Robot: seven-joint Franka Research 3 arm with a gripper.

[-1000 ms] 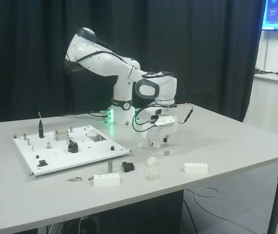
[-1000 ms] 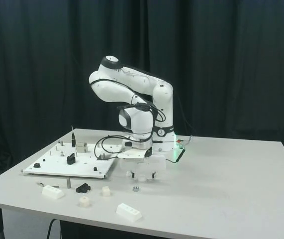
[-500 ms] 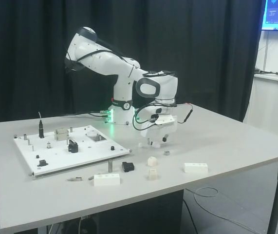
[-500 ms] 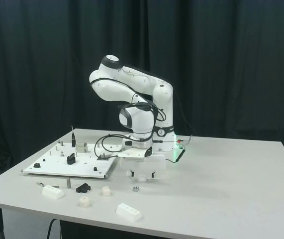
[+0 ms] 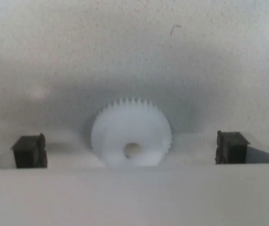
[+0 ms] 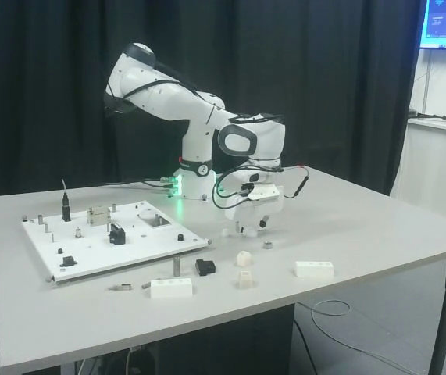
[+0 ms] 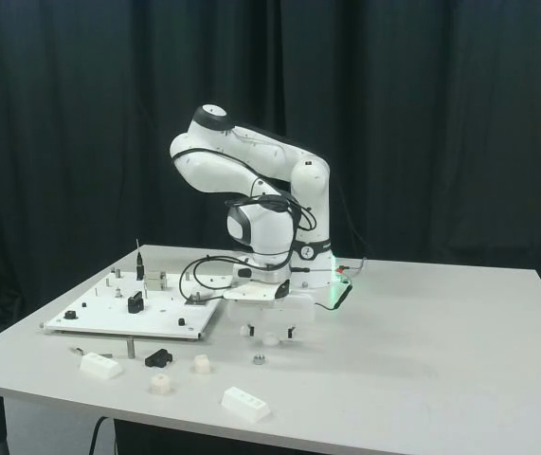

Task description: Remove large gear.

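Observation:
The large gear (image 5: 131, 140) is white, toothed and has a centre hole. It lies flat on the grey table (image 6: 363, 226), to the right of the white board. My gripper (image 5: 130, 149) hangs just above it, open, with one black fingertip on each side and apart from the teeth. In the first room view the gripper (image 6: 246, 228) points down at mid-table. The second room view shows the gear (image 7: 270, 338) under the gripper (image 7: 270, 331).
A white assembly board (image 6: 113, 234) with pegs and black parts lies at the left. Loose pieces lie toward the front edge: a nut (image 6: 268, 244), two small white parts (image 6: 244, 258), a black piece (image 6: 205, 266) and white blocks (image 6: 314, 269) (image 6: 170, 287).
My gripper has risen slightly off the table. The gear stays where it lies.

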